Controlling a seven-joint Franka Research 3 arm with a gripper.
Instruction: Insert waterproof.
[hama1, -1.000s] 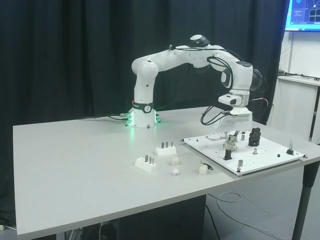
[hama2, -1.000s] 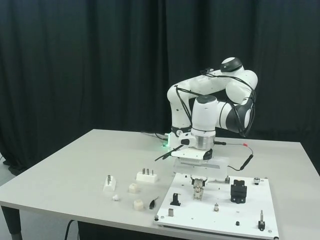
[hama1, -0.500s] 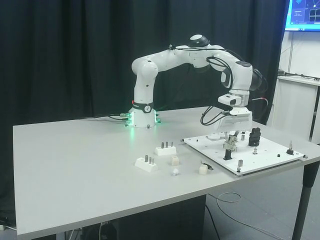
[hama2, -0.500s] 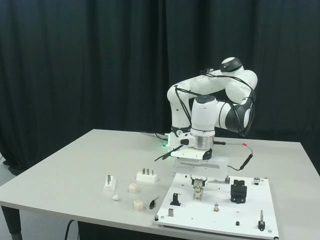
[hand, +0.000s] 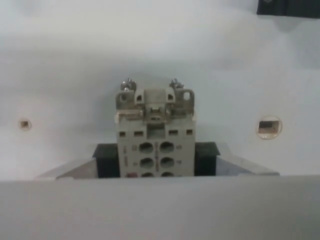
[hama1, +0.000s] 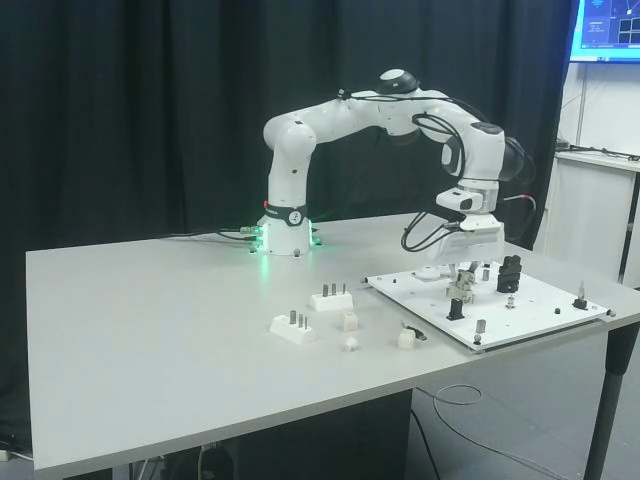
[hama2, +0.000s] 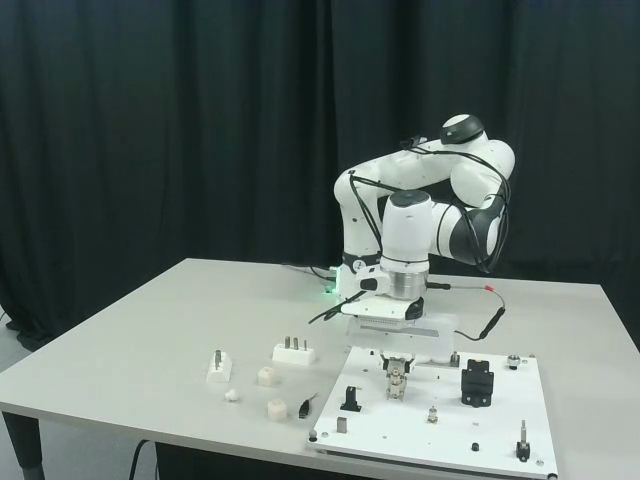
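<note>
Black curtains back the grey desk (hama1: 150, 310).

Wrist view: the waterproof connector (hand: 155, 132) stands upright between the black fingers (hand: 106, 159), which are closed against its 2 sides, over the white board (hand: 75, 75).

First room view: the gripper (hama1: 462, 287) is low over the board.

Second room view: the connector appears at its seat; whether it is fully inserted cannot be judged, and release remains.

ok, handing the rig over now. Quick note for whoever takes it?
Gripper: shut on the connector, low over the white board, next to the black block.
Connector: upright between the fingers, at board level; whether it is seated in a socket cannot be told.
On the table: small white blocks beside the board, untouched.
Left: confirm seating, release, retract.
</note>
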